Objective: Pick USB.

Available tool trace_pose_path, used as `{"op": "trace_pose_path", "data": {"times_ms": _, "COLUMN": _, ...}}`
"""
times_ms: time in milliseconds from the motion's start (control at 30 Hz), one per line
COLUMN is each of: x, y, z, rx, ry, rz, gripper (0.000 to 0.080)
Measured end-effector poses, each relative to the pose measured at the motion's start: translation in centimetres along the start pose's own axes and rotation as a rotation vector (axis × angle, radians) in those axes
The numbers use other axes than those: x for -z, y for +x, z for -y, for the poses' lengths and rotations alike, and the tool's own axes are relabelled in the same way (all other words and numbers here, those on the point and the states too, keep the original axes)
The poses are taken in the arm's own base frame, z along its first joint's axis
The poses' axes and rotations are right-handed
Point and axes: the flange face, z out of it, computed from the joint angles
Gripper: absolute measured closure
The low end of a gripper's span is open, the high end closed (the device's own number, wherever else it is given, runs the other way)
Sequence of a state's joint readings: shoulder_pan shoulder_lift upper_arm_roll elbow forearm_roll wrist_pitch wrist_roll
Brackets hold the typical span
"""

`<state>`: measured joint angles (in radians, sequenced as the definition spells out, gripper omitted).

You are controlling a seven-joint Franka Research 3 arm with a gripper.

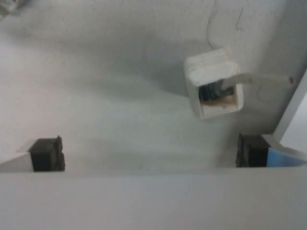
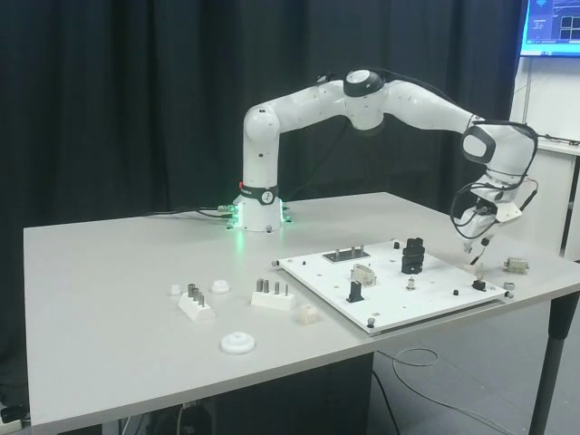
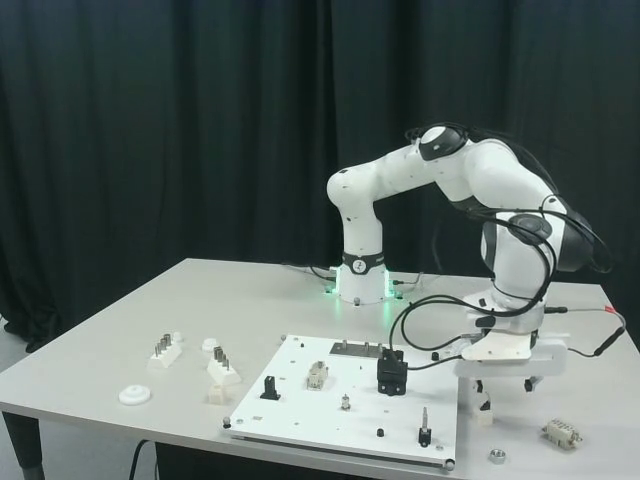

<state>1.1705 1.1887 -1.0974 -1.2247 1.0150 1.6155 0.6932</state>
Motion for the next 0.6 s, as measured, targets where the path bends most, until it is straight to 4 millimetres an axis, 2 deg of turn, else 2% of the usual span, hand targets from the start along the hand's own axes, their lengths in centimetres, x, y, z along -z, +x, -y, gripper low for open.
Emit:
{"op": "trace_pose_path", "data": {"times_ms": 333, "x": -1.8, "y": 0.3, "z": 0.4, "rx": 0.002, "ry": -0.018, "rz": -0.048, "gripper": 0.0003}}
{"op": "trace_pose_path", "data": {"times_ms": 600, "x": -2.3, "y": 0.8, "z": 0.3, "rx": -0.006, "ry": -0.021, "rz": -0.058, "gripper": 0.0003}}
